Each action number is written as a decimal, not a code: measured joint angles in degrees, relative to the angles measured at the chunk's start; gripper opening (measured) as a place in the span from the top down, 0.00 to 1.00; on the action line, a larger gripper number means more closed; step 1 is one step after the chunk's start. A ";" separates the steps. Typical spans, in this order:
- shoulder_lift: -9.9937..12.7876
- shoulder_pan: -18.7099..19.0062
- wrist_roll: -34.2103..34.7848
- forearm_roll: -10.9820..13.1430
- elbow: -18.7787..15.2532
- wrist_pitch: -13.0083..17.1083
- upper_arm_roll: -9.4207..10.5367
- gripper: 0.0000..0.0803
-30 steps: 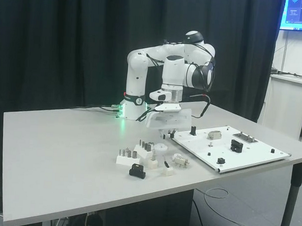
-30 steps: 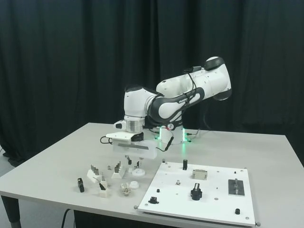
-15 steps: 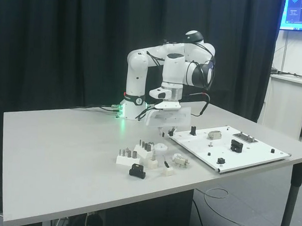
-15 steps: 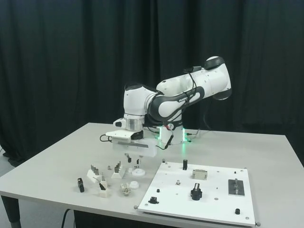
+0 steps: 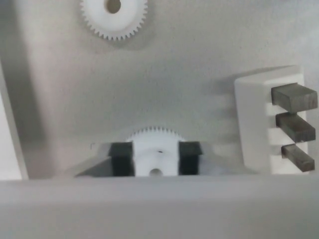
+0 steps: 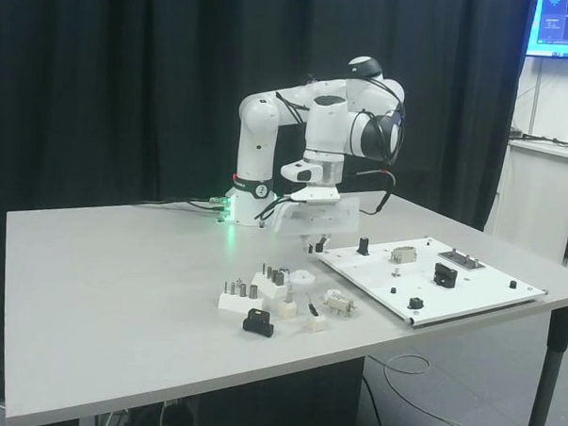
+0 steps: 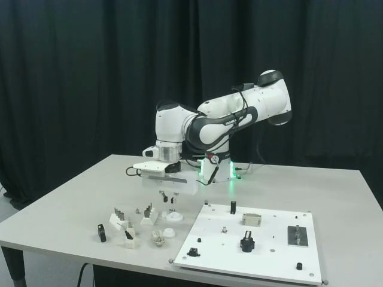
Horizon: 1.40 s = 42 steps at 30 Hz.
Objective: Pick large gear.
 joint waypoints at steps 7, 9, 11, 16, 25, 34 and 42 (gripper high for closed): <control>0.00 0.00 0.03 -0.33 -0.08 -0.56 -0.42 0.76; 0.00 0.00 0.03 -0.37 -0.11 -0.62 -0.48 0.76; 0.00 0.00 0.03 -0.42 -0.14 -0.68 -0.54 0.98; 0.00 0.00 0.03 -0.57 -0.18 -0.81 -0.71 1.00; 0.00 0.00 0.03 -0.88 -0.19 -0.97 -0.89 1.00; 0.00 0.02 -0.19 -2.22 -0.61 -1.92 -0.87 0.43; 0.00 0.12 -2.63 -2.37 -1.89 -2.12 -0.26 0.43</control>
